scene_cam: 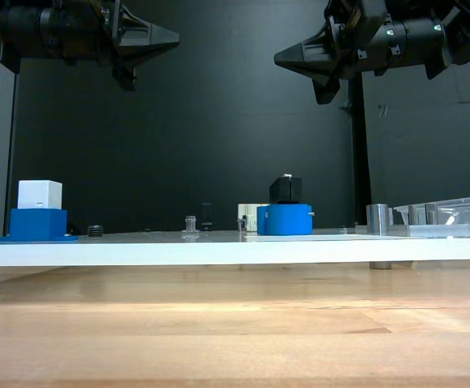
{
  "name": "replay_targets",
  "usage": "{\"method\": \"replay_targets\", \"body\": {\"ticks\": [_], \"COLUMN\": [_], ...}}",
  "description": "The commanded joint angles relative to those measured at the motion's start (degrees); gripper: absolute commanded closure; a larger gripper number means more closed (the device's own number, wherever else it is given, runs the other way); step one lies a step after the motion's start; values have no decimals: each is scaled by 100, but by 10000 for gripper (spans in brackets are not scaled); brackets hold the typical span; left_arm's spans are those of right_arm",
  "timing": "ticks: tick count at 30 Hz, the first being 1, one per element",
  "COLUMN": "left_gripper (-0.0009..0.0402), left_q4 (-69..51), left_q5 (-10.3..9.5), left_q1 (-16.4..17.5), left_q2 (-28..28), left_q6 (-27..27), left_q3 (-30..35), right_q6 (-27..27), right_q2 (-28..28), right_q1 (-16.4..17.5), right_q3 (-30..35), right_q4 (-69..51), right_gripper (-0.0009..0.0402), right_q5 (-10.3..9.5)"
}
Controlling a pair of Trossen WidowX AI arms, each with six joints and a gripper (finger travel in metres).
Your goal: Remove the 16mm cylinder and place in the container
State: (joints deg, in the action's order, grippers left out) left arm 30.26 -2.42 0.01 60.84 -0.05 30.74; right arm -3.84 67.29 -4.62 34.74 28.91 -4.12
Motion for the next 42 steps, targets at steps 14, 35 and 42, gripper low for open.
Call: {"method": "replay_targets", "body": {"ticks": [14, 35, 42], "left_gripper": [393, 393, 393], "left_q4": [-2, -2, 0], "left_q5": [2, 2, 0], "left_q1": [-2, -2, -2], "left_q2": [2, 2, 2], "left_q6": [0, 0, 0], "left_q3": [2, 2, 2], "right_q6": [-358, -170, -188], "right_q2": [-2, 1224, 1915], "right_q1": [28, 1091, 1495], "right_q3": [7, 2911, 3637], "right_q4": [382, -6371, -7632], "right_gripper": [393, 393, 372], "right_q5": [-4, 175, 619]}}
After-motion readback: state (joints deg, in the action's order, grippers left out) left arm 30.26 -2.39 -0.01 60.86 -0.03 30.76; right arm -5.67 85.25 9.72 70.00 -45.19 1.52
